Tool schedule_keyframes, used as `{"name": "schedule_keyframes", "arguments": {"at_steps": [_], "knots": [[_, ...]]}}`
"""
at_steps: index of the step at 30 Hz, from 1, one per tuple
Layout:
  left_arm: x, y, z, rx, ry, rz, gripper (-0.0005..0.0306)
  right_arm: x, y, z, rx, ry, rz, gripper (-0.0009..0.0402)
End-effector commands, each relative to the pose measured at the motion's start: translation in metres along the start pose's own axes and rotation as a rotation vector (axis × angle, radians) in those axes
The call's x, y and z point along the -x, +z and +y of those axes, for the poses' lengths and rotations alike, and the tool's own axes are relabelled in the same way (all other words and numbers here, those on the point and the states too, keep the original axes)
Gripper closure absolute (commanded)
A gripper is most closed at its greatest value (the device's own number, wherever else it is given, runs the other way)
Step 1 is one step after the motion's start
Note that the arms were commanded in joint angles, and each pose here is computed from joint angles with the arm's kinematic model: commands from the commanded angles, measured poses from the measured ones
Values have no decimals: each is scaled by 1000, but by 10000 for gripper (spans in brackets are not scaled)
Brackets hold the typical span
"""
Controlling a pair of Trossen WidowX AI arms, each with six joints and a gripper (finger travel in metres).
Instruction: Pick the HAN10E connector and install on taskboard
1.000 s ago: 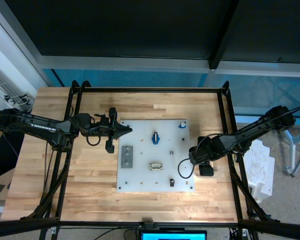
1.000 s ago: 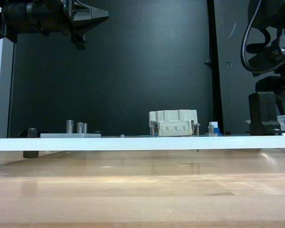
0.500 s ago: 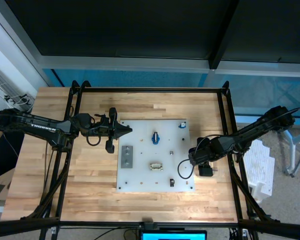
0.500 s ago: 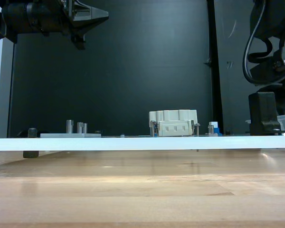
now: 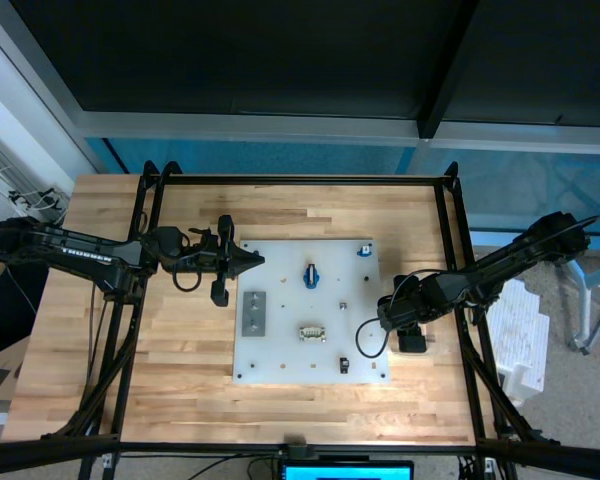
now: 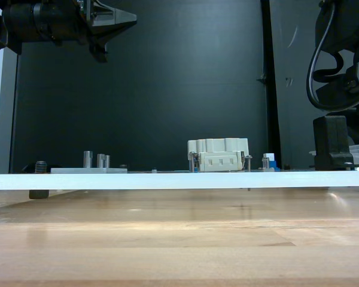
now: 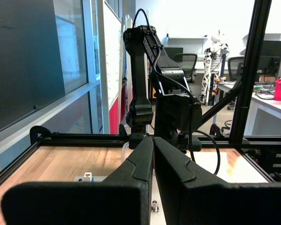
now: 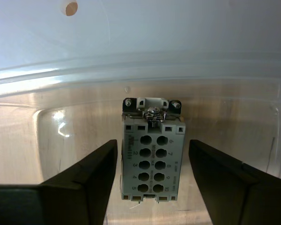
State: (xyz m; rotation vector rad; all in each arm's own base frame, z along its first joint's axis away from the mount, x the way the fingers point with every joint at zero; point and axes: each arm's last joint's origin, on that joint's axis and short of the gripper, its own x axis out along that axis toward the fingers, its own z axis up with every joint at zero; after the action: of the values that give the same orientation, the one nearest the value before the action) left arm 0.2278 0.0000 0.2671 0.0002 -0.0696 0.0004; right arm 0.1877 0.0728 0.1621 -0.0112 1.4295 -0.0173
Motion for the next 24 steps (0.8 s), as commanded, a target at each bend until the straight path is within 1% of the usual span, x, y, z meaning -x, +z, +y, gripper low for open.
{"name": "schedule_keyframes", "arguments": {"at_steps": [1,10,14,16,19,24], "knots": [[0,0,0,0,0,0,300,0,0,0,2,-1,-1,219],[0,0,0,0,0,0,300,0,0,0,11,0,-1,295],[0,0,0,0,0,0,300,1,1,0,20,10,2,323],[0,0,0,0,0,0,300,4,2,0,21,10,3,334],[0,0,0,0,0,0,300,11,3,0,20,13,-5,345],[0,0,0,0,0,0,300,32,6,0,19,12,-4,356]]}}
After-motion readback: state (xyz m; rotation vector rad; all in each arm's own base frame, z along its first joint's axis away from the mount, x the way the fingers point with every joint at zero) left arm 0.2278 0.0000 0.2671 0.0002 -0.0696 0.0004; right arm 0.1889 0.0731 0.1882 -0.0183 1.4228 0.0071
